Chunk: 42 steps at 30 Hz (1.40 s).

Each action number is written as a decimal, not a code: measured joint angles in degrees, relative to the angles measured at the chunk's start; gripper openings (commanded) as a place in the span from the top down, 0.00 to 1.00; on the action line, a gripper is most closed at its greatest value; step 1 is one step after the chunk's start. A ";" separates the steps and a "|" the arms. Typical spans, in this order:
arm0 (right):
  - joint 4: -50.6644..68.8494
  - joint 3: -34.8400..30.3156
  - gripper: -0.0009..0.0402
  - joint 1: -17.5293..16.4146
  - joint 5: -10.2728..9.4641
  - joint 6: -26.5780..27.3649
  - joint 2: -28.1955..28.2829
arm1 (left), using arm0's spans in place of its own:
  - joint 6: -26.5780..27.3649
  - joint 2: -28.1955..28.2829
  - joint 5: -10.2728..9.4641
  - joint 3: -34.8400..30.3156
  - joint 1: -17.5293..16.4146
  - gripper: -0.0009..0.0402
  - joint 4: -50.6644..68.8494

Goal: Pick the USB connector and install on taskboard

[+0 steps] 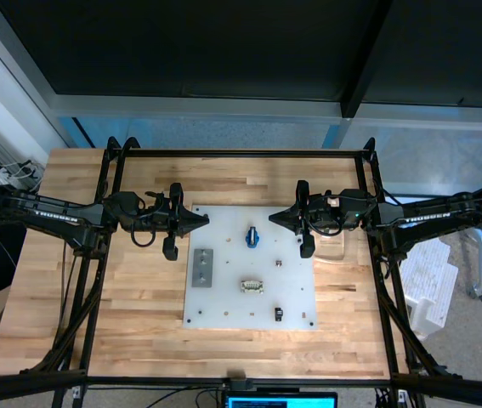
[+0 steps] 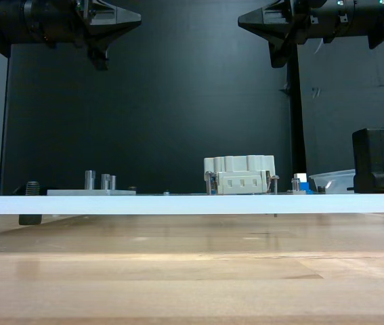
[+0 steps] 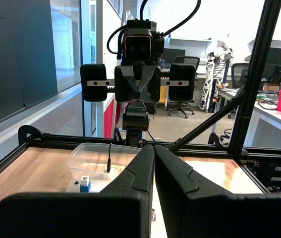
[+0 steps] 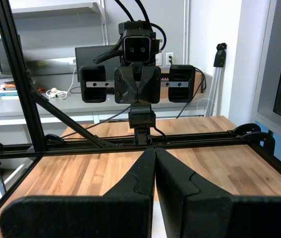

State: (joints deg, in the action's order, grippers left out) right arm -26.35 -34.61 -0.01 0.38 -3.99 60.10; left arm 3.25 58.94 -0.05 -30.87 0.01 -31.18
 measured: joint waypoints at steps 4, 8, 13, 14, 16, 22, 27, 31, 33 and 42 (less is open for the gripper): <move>-0.02 0.00 0.98 0.00 0.02 -0.02 0.00 | -0.02 0.02 0.00 0.00 0.00 0.98 0.02; -0.02 0.00 0.98 0.00 0.00 -0.02 0.00 | 0.00 0.02 -0.02 0.00 0.00 0.98 0.00; -0.04 0.00 0.98 0.00 0.00 -0.17 0.00 | -0.02 0.02 -0.02 0.00 0.00 0.98 0.02; -0.04 0.00 0.98 0.00 0.00 -0.35 -0.04 | 0.00 0.00 0.00 0.00 0.00 0.98 0.02; 0.55 -0.02 0.98 0.00 0.00 -0.63 -0.57 | 0.00 0.00 -0.02 0.00 0.00 0.98 0.02; 16.00 -3.23 0.98 0.02 1.22 -0.15 -5.07 | 0.00 0.02 0.00 0.00 0.00 0.98 0.02; 36.09 -8.92 0.98 0.04 3.28 0.00 -9.07 | 0.00 0.00 -0.02 0.00 0.00 0.98 0.02; 51.80 -14.19 0.98 0.04 4.63 0.07 -10.62 | 0.00 0.02 -0.02 0.00 0.00 0.98 0.02; 58.86 -16.50 0.98 0.04 4.79 0.04 -10.91 | -0.02 0.02 0.00 0.00 0.00 0.98 0.00; 81.07 -23.21 0.98 0.04 6.08 0.02 -11.37 | -0.02 0.02 0.00 0.00 0.00 0.98 0.00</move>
